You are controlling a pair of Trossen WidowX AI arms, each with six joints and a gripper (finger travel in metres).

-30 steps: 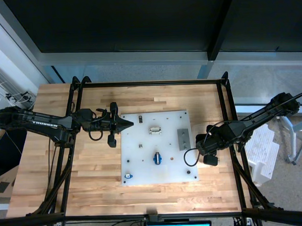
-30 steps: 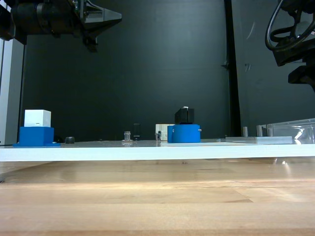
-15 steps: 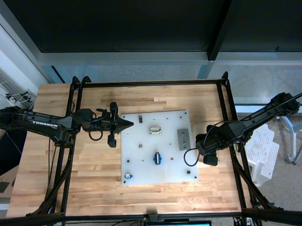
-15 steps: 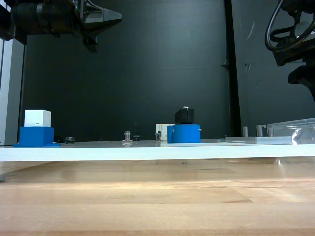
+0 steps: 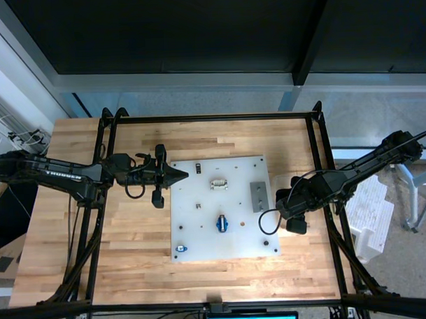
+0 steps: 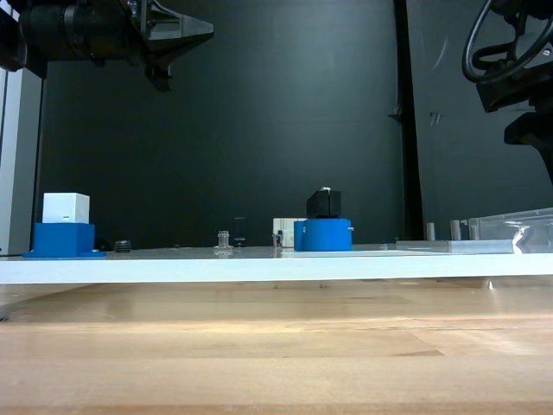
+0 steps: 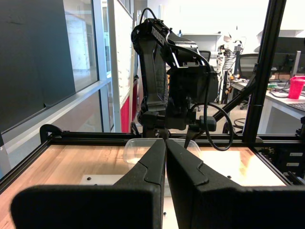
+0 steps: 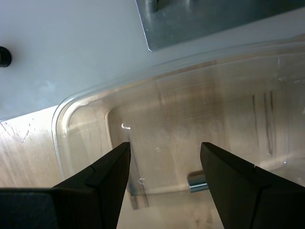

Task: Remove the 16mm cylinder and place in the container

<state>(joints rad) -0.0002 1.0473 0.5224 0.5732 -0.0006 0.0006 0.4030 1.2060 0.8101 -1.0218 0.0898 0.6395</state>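
the right gripper (image 8: 164,144) hangs at the 3 o'clock edge of the white board (image 5: 201,233), fingers spread wide over the clear tray (image 8: 61,117). the grey peg (image 8: 196,182) lies inside the tray. the left gripper (image 7: 165,152), fingers pressed together on nothing, hovers at the board's 10 o'clock. the wooden table (image 5: 132,239) sits inside a black frame (image 5: 211,118), with a dark wall (image 6: 285,112) behind.

High and low cameras are framing the white board (image 5: 201,233) (steeply, edge-on); wrist cameras are sighting past left gripper (image 7: 165,140) across it, right gripper (image 8: 164,145) closely into container (image 8: 157,109).
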